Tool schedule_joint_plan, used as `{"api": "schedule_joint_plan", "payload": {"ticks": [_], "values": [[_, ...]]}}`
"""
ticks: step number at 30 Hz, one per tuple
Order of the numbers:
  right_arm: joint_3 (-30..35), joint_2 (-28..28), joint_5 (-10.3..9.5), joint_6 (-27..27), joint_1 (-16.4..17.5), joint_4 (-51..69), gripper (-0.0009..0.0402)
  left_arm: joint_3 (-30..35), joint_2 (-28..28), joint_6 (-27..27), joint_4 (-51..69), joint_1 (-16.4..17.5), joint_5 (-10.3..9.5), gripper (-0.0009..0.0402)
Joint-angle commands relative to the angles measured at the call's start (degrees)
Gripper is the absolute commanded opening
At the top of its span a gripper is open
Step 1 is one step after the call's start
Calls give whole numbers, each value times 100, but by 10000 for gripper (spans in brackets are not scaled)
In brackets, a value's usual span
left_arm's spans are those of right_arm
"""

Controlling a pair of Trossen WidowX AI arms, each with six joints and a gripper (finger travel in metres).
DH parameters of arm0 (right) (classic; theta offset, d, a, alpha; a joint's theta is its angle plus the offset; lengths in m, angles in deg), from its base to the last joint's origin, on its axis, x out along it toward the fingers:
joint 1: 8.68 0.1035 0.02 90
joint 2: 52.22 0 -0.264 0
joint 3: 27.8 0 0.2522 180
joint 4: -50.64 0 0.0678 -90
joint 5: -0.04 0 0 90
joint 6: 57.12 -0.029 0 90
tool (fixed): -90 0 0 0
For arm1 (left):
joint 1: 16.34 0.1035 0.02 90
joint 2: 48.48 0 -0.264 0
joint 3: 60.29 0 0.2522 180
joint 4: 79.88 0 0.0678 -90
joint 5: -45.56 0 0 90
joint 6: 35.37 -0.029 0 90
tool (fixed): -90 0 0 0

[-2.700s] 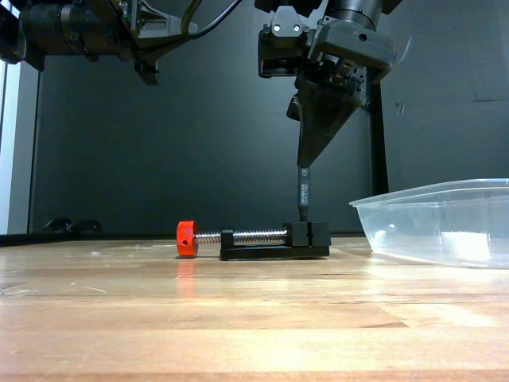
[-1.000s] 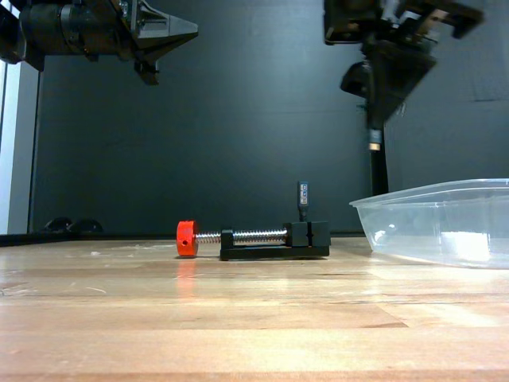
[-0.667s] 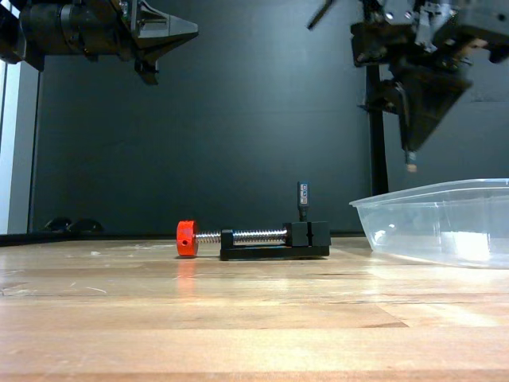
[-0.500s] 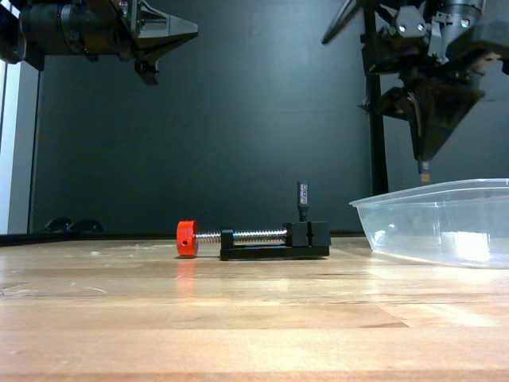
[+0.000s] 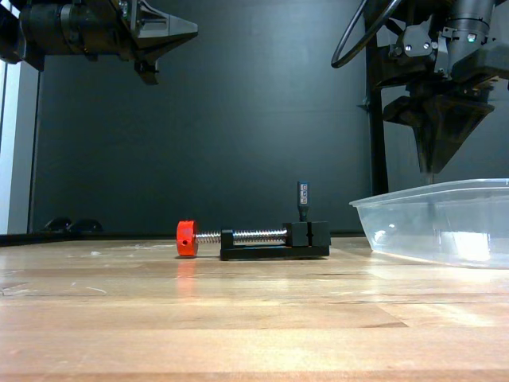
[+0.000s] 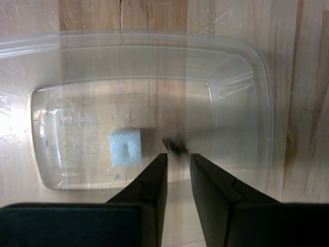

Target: Remove the USB-C connector from taskboard and place in the container

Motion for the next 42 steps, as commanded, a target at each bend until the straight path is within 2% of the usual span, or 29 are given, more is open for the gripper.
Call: {"api": "schedule_joint_plan", "payload": {"ticks": [1,12,21,27,35,40,42], "values": [[2,-4,2,0,2,-4,89,2,-2,-2,-2,2,2,0],[4,37,0,-2,15,0,143,2,-2,-2,-2,0,2,0],[4,92,0,0,13,-92,147,2,-2,-2,-2,0,2,0],[4,479,-208,61,-28,-710,107,2,-2,-2,0,0,2,0],[4,890,-413,262,-173,-1458,2,2,-2,-2,-2,0,2,0],[4,931,-796,520,-597,-1987,1,2,-2,-2,-2,0,2,0],[4,938,-798,629,-697,-2240,0,2,-2,-2,0,0,2,0]]}}
